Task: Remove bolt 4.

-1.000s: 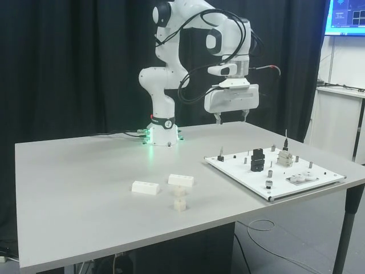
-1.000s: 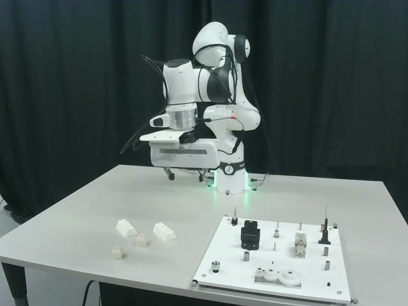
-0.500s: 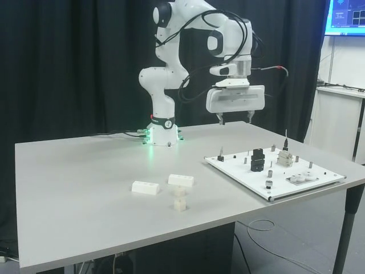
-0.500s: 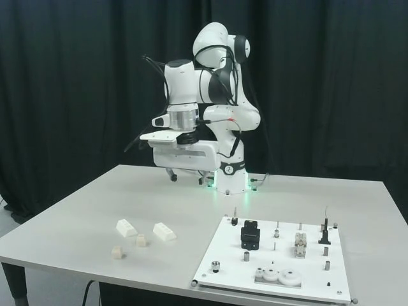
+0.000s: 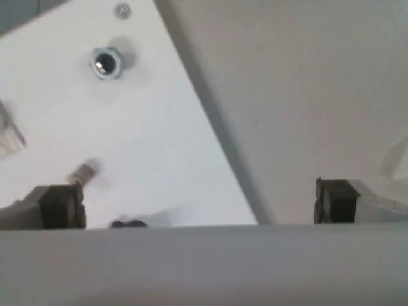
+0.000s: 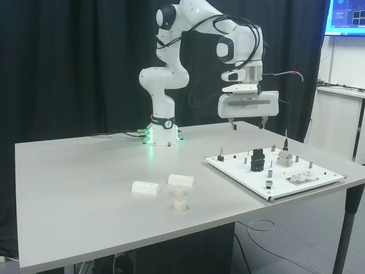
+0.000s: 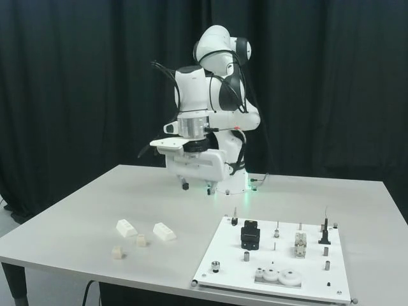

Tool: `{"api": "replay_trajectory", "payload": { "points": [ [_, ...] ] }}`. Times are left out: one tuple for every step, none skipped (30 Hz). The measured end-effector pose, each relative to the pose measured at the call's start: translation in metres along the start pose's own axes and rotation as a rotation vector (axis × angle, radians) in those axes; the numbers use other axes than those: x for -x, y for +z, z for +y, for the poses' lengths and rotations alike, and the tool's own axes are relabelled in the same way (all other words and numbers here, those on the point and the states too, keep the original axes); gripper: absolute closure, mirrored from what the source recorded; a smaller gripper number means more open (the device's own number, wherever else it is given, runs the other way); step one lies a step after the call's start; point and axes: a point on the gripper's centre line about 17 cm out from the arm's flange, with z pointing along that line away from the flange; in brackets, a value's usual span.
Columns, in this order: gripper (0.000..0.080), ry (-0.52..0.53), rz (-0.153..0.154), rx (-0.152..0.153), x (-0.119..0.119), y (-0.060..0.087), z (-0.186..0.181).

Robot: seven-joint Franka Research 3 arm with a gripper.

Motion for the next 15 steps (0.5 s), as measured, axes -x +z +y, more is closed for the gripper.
{"api": "replay_trajectory", "payload": {
  "points": [
    [0.0003,0.012,0.001,-0.002,-0.001,0.002,-0.003],
    [0.0003,0.023,0.003,-0.004,-0.003,0.005,-0.006],
    [0.0003,0.034,0.005,-0.006,-0.005,0.007,-0.008],
    [0.0003,0.045,0.007,-0.008,-0.007,0.009,-0.011],
    [0.0003,0.056,0.009,-0.01,-0.009,0.011,-0.014],
    [0.0003,0.066,0.01,-0.011,-0.012,0.014,-0.017],
    [0.0003,0.076,0.012,-0.013,-0.014,0.016,-0.019],
    [0.0003,0.088,0.015,-0.015,-0.016,0.018,-0.022],
    [0.0003,0.103,0.015,-0.017,-0.019,0.02,-0.024],
    [0.0003,0.124,0.015,-0.019,-0.021,0.023,-0.027],
    [0.0003,0.147,0.015,-0.02,-0.023,0.025,-0.029],
    [0.0003,0.169,0.015,-0.021,-0.025,0.027,-0.031],
    [0.0003,0.187,0.015,-0.022,-0.027,0.029,-0.033],
    [0.0003,0.201,0.016,-0.022,-0.029,0.031,-0.035],
    [0.0003,0.211,0.016,-0.022,-0.03,0.033,-0.037]
  ]
}}
